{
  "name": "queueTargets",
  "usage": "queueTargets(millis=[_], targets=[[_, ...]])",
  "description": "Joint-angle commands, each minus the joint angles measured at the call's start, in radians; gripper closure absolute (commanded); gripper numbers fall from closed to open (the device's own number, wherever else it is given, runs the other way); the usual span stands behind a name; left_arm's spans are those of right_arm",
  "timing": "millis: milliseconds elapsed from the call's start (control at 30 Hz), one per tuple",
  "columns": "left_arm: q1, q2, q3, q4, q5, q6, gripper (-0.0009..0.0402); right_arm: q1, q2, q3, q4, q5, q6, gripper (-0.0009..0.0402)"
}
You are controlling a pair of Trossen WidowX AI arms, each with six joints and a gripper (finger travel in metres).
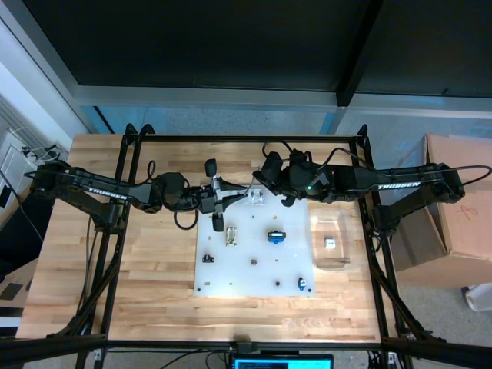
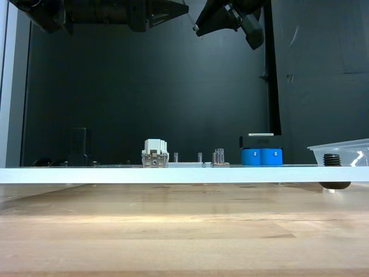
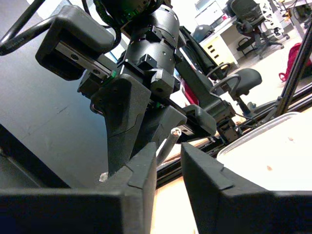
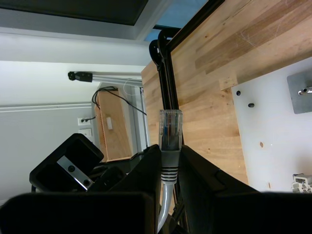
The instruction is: Pick the RJ45 connector and install on the taskboard
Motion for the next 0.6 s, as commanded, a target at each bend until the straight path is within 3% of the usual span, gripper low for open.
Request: queueTargets(millis=[33, 100, 600], targets=[[0.000, 0.001, 0.000, 0.018, 0.003, 0.001, 0.0374, 0.001, 0.000, 0.000, 0.000, 0.000, 0.001, 0.0393], [0.000, 0.001, 0.000, 0.026, 0.026, 0.001, 0.0397, 0.001, 0.000, 0.000, 0.000, 0.000, 0.001, 0.0393], [0.000, 0.001, 0.000, 0.031, 0.056, -0.003, 0.0388, 0.003, 0.000, 0.000, 0.000, 0.000, 0.001, 0.0393]])
